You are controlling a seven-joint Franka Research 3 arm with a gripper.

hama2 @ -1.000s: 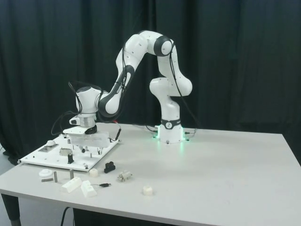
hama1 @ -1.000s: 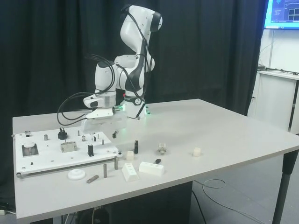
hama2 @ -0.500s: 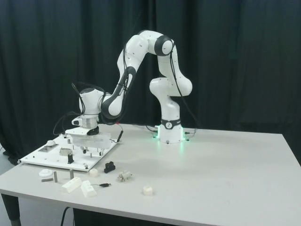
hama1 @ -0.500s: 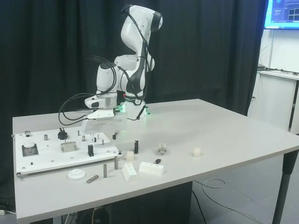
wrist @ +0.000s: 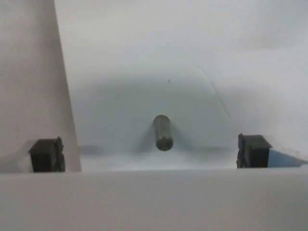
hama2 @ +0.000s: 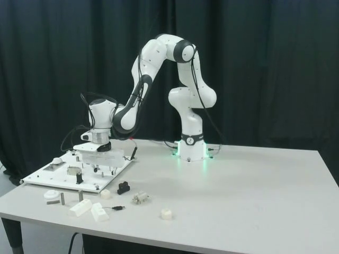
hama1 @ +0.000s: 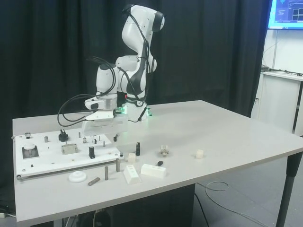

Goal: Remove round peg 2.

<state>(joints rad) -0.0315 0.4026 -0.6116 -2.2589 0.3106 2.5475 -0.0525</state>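
Note:
In the wrist view a short grey round peg [wrist: 163, 132] stands upright in the white board [wrist: 144, 72]. My gripper [wrist: 150, 153] is open, its two black fingertips [wrist: 46, 155] set wide apart on either side of the peg without touching it. From the first room view the gripper [hama1: 97, 137] hangs low over the right part of the white board [hama1: 47, 161], among several small pegs. In the second room view the gripper [hama2: 96, 166] sits just above the board [hama2: 37, 177].
The board also carries a black block [hama1: 91, 151], a grey metal block [hama1: 69, 148] and a white round part [hama1: 30, 149]. On the table in front lie white blocks [hama1: 153, 170], loose grey pegs [hama1: 106, 174], a white disc [hama1: 76, 177] and a white cube [hama1: 199, 153].
The hand shifted slightly to the left over the board and stays low above the pegs. Nothing on the table has moved.

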